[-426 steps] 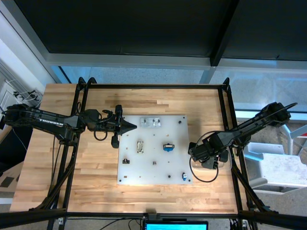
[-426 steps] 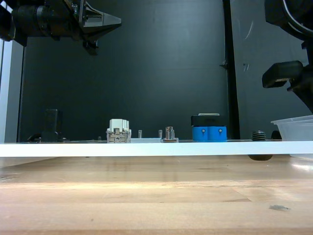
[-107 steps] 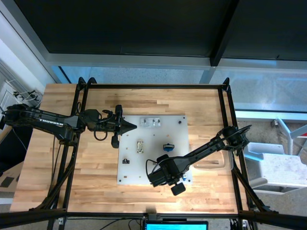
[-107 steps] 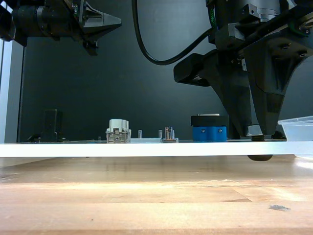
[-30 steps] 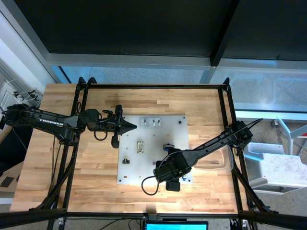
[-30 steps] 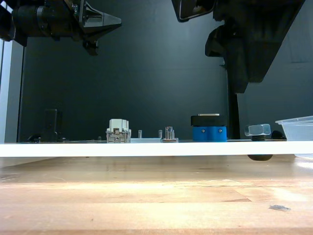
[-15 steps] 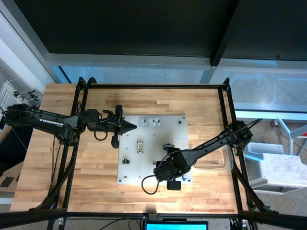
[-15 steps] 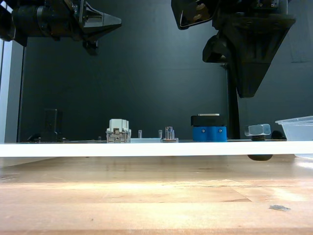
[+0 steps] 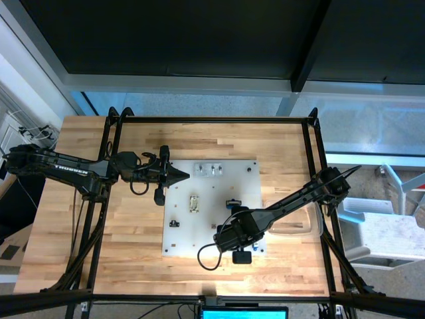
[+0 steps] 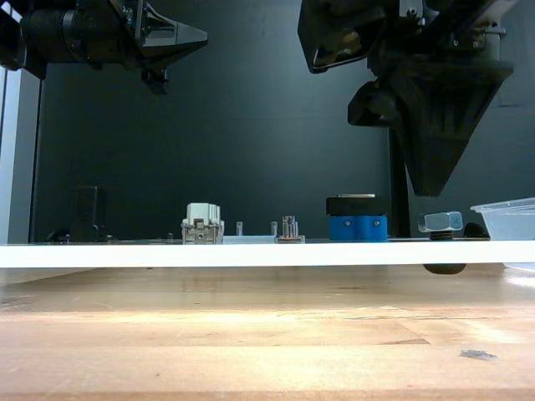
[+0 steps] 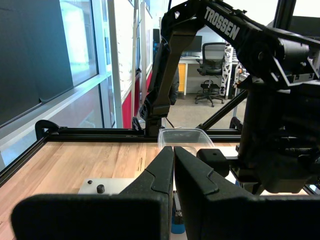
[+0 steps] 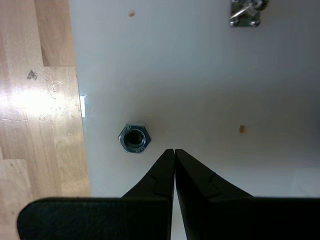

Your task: Pick the M12 fastener and fasten on the M12 threads

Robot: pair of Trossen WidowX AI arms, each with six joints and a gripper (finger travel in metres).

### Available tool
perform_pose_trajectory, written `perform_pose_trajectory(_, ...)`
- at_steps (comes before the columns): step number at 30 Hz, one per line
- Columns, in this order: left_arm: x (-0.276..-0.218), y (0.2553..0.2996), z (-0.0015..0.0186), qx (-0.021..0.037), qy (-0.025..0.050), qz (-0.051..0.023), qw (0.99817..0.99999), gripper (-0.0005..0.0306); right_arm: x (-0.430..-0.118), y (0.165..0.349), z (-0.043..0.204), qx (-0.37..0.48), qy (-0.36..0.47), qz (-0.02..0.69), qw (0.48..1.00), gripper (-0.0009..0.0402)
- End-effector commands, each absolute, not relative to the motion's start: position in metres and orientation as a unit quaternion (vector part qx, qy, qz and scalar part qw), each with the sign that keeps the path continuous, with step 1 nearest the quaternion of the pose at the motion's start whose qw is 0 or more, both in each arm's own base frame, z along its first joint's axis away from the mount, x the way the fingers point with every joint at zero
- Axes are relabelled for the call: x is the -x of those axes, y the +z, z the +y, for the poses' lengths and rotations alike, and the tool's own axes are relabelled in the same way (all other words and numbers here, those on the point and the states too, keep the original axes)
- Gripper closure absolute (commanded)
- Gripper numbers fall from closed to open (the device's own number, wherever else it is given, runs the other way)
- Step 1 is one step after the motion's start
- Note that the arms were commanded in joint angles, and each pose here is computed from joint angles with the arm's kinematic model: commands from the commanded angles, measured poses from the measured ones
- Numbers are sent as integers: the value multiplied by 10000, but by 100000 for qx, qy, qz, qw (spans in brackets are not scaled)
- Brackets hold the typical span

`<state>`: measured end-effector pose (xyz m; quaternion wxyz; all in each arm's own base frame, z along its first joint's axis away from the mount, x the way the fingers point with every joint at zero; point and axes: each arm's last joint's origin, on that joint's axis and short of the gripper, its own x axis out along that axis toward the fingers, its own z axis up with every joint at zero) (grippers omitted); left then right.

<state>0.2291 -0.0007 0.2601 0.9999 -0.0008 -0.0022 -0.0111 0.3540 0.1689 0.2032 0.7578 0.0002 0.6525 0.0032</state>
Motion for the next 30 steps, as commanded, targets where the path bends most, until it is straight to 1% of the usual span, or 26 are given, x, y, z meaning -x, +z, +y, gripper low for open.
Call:
perform_pose_trajectory(1, -2292, 2602, -6, 83, -1087, -257, 99994, 300, -3535, 1989, 1687, 65, 397, 65233, 75792, 393)
perform_pose_trajectory(11, -2292, 2602, -7, 83, -1106, -257, 99994, 300, -3520, 1935, 1704, -56, 712, 65094, 75910, 393)
perform_pose_trajectory(16, -2292, 2602, -6, 83, -1087, -257, 99994, 300, -3508, 1896, 1715, -1439, -301, 65007, 75973, 393)
perform_pose_trajectory(24, -2292, 2602, -7, 83, -1106, -257, 99994, 300, -3494, 1889, 1742, -3081, -792, 65221, 75737, 393)
perform_pose_trajectory(27, -2292, 2602, -6, 83, -1087, -257, 99994, 300, -3498, 1892, 1779, -5405, 3320, 66043, 74821, 393)
perform_pose_trajectory(30, -2292, 2602, -6, 83, -1087, -257, 99994, 300, -3465, 1904, 1826, -8411, 11328, 68436, 71537, 393)
